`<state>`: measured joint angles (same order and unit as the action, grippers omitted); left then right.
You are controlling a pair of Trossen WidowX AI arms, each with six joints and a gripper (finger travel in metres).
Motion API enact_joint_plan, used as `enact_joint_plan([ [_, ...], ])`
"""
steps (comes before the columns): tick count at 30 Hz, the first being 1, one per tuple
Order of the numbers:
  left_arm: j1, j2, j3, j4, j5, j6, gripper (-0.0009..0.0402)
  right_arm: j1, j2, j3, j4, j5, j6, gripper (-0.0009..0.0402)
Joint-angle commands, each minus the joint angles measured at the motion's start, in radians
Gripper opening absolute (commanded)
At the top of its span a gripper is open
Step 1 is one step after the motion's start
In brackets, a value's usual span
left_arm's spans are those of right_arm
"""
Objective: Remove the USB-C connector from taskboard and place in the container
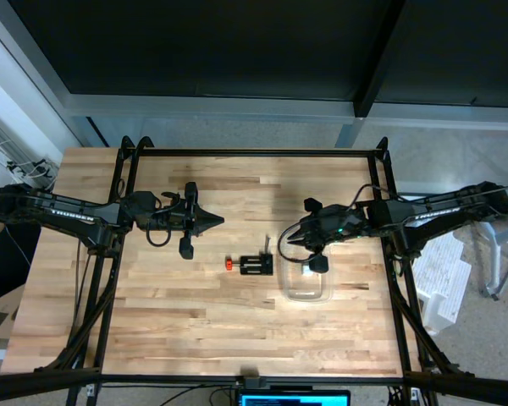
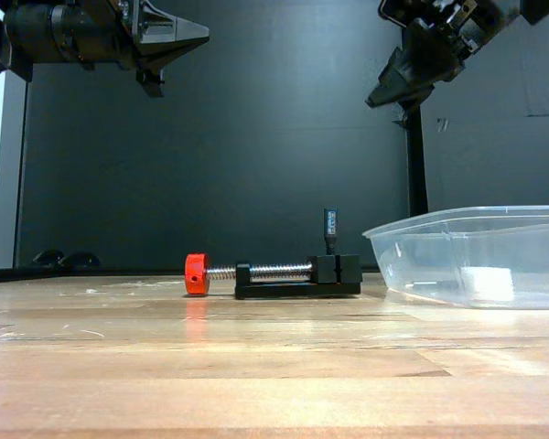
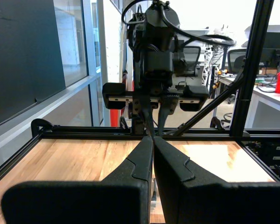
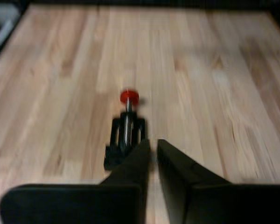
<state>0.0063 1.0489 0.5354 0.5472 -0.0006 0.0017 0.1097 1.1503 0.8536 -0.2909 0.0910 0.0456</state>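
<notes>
Nothing of the task was done yet: the USB-C connector stood upright in the taskboard, at the end away from its red-orange knob, so both the pulling out and the drop were left to do. The right gripper hung high above the table, its fingers drawn together with only a sliver between them and nothing held. The connector lay below it and a little ahead of its tips, with the taskboard stretching away beyond. The container sat on the table under and just behind that gripper, beside the taskboard's connector end but apart from it. It held one small white square piece and no connector. The left gripper was closed on nothing, held equally high, with the taskboard below it and well off ahead and to one side. By my judgement the right arm was the one placed to come down on the connector.
</notes>
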Motion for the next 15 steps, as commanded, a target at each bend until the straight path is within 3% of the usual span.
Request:
enact_joint_plan([
  [1, 0.000, 0.000, 0.000, 0.000, 0.000, 0.000, 0.0000, -0.029, -0.033, -0.038, 0.107, -0.034, -0.006, 0.0006],
  [10, 0.000, 0.000, 0.000, 0.000, 0.000, 0.000, 0.0000, -0.097, -0.051, -0.104, 0.385, -0.036, -0.032, 0.0000],
  [15, 0.000, 0.000, 0.000, 0.000, 0.000, 0.000, 0.0000, -0.122, -0.051, -0.116, 0.479, -0.076, -0.036, 0.0000],
])
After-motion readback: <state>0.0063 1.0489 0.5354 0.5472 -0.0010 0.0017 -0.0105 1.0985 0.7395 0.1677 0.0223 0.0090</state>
